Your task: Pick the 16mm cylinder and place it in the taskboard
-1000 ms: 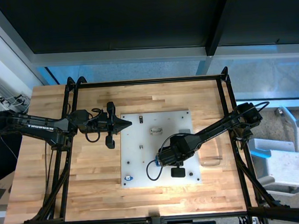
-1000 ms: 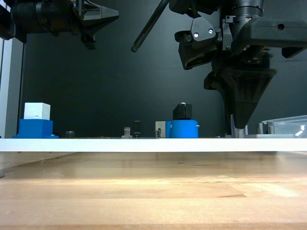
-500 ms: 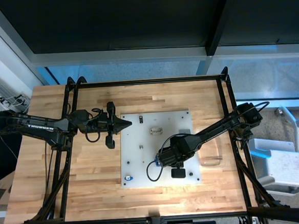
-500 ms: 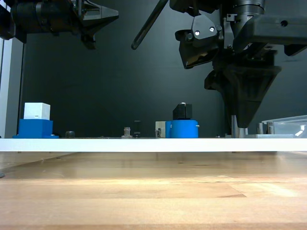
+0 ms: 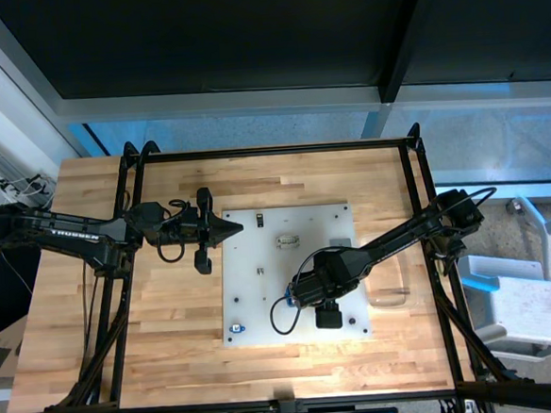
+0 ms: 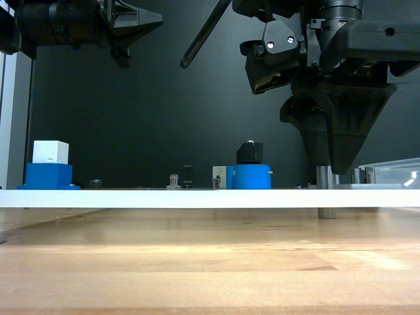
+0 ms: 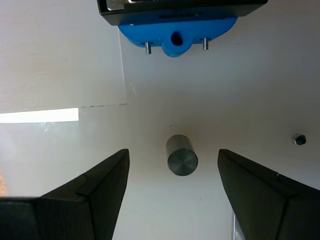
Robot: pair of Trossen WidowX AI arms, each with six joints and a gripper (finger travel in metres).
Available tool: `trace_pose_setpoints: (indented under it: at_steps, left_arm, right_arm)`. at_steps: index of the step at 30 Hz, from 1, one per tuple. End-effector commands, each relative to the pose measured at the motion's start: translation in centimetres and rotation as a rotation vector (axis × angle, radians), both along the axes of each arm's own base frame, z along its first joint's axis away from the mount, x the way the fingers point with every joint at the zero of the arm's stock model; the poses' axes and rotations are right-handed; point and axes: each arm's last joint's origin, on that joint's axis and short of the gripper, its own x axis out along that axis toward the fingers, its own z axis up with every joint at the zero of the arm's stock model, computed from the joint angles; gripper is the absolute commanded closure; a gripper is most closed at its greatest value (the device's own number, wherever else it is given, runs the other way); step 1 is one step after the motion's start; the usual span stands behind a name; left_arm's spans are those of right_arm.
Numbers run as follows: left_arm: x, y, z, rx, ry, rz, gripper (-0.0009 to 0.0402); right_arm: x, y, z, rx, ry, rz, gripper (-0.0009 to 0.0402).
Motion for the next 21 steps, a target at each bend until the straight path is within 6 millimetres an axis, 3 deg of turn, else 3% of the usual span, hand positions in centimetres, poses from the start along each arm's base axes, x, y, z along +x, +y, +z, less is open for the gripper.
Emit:
trace_pose_setpoints:
  at_steps: [1,11,21]
  left_arm:
    - [0.0,0.0,0.0,0.0,0.0,0.0,0.0393]
    - [0.0,0.0,0.0,0.0,0.0,0.0,0.0393]
    - [0.0,0.0,0.0,0.0,0.0,0.0,0.0393]
  right_arm:
    - [-0.1,0.0,0.3,0.001,-0.008,-0.001,0.0141]
    - [-0.4,-0.1,0.9,0.002,-0.012,0.0,0.0141]
    - [-1.4,-0.5,3.3,0.022,-0.066,0.0,0.0141]
